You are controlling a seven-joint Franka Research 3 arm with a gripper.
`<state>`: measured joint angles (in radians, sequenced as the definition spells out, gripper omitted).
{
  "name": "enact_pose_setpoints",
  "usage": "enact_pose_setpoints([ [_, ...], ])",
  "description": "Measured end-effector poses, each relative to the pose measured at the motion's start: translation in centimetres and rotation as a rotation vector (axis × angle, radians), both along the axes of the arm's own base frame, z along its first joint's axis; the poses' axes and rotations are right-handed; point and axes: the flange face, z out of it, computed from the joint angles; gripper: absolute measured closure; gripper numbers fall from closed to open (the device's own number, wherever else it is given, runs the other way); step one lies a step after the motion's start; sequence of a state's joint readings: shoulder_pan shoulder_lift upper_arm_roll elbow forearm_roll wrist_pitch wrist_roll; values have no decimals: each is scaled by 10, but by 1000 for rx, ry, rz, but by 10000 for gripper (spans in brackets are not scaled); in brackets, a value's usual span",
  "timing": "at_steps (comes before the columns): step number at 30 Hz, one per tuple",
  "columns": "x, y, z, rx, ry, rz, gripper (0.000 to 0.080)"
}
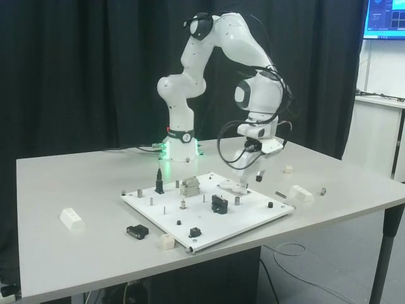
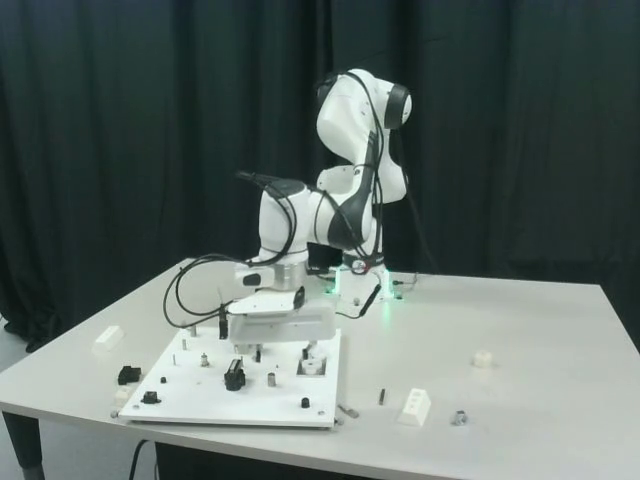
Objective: Remove round peg 4.
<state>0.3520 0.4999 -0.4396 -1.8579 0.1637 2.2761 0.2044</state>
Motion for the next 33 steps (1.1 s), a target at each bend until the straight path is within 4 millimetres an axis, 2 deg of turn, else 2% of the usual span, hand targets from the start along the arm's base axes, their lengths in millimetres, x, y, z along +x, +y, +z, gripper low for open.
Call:
enact_pose_setpoints([
  [13, -8, -20, -27, 15, -10, -32, 3],
  [33, -15, -32, -47, 44, 6, -84, 3],
])
